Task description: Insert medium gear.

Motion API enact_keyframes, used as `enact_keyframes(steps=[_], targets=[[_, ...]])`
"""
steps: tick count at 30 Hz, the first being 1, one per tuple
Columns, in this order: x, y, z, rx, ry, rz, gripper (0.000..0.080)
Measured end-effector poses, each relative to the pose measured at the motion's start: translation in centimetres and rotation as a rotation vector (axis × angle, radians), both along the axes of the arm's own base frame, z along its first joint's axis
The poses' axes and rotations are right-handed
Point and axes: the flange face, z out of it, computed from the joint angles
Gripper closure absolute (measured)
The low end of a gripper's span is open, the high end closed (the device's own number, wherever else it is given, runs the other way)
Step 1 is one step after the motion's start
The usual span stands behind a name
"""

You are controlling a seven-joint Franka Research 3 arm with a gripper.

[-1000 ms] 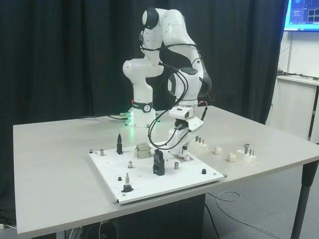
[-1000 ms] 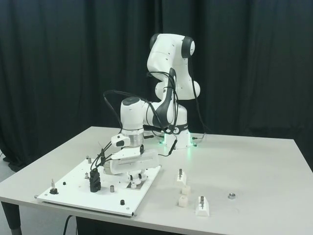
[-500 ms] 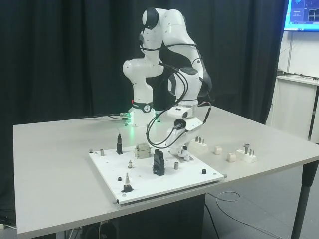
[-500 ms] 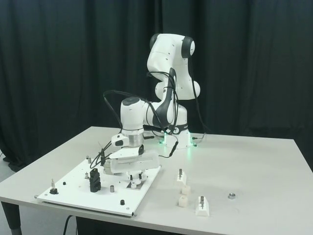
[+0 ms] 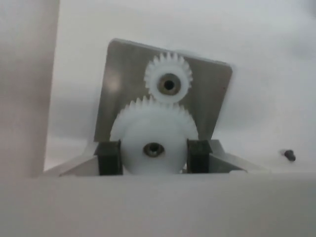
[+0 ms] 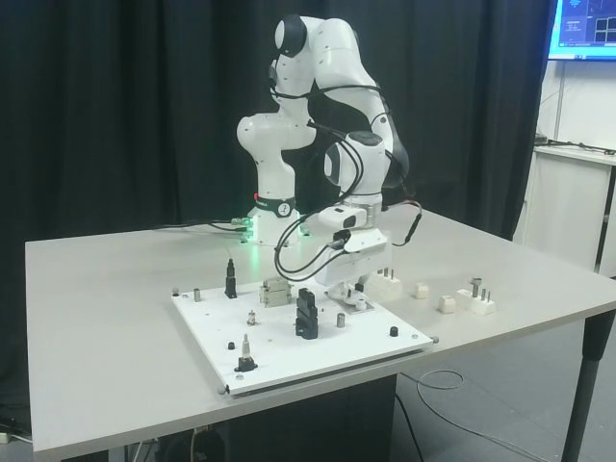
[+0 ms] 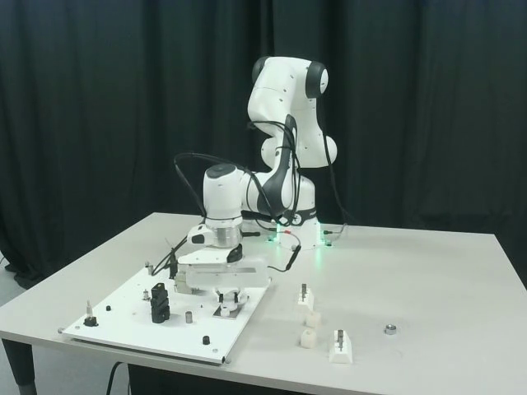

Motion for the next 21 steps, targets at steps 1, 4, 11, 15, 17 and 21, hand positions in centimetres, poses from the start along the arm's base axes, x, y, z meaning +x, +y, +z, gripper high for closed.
enact_keyframes(steps=[1,4,11,15,17,21], targets=[[0.00,0.01,-0.02,-0.001,0.000,-0.016,0.0522],[0.01,0.03,-0.05,-0.002,-0.001,-0.052,0.0522],[0.02,0.06,-0.07,-0.004,-0.002,-0.131,0.0522],[0.02,0.10,-0.08,-0.005,-0.002,-0.119,0.0522],[0.03,0.12,-0.09,-0.005,-0.001,-0.091,0.0522],[0.03,0.11,-0.15,-0.003,-0.001,0.003,0.0522]])
